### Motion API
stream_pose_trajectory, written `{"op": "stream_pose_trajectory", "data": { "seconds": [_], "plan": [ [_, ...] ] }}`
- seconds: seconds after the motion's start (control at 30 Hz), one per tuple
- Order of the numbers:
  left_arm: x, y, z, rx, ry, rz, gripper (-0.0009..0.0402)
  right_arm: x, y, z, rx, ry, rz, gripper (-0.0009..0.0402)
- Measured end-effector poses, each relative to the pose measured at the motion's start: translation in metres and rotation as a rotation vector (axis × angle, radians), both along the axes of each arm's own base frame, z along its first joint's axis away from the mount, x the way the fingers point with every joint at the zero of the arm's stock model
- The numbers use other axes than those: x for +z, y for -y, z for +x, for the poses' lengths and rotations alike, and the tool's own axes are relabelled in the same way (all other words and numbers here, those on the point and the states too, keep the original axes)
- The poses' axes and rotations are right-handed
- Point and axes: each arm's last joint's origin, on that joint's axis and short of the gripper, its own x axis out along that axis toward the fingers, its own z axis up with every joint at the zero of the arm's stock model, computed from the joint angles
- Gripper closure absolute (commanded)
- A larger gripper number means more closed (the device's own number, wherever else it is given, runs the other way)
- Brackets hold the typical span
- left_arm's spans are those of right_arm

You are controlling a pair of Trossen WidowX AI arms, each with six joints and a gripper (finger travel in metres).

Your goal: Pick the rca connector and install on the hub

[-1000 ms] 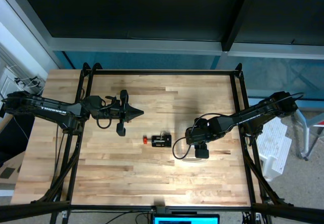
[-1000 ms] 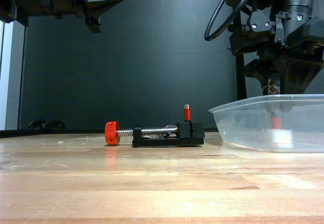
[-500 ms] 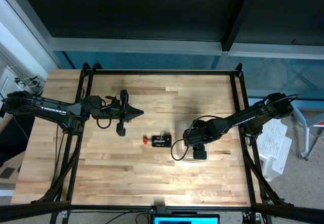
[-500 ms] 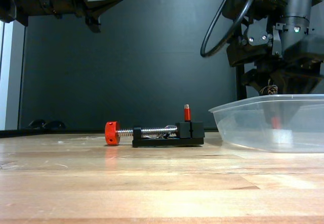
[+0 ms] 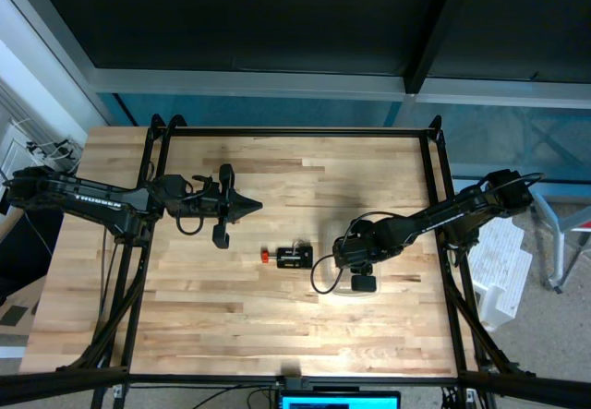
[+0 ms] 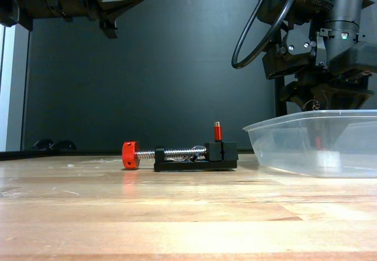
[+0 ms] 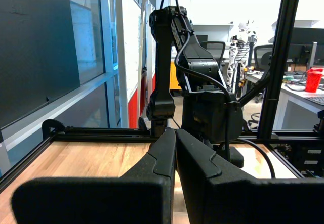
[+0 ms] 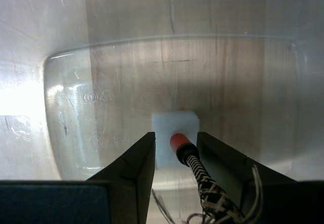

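Left gripper (image 7: 175, 131), apparently closed, faces the right arm (image 7: 200, 70).

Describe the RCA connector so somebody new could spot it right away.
Find the clear tray on the table's right side, under the open right gripper; the left gripper hangs shut, far left. Inside, the rca connector sits at a white block, the only red-tipped plug with a braided cable.

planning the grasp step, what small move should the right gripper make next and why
Probably ease the right gripper straight down: its open fingers flank the rca connector standing in the white block in the clear tray, but it hangs above the tray's rim. The left gripper is parked, shut, high at left.
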Motion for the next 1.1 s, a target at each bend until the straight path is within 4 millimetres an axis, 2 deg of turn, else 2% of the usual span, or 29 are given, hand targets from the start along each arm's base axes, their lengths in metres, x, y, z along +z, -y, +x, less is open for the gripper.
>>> {"op": "stream_pose_trajectory", "data": {
  "seconds": [0.8,1.1],
  "plan": [
    [0.0,0.0,0.0,0.0,0.0,0.0,0.0393,0.0003,0.0002,-0.0003,0.0,-0.001,0.0,0.0389],
    [-0.0001,0.0,0.0,0.0,0.0,0.0,0.0393,0.0004,0.0002,-0.0003,0.0,-0.001,0.0,0.0391]
  ]
}}
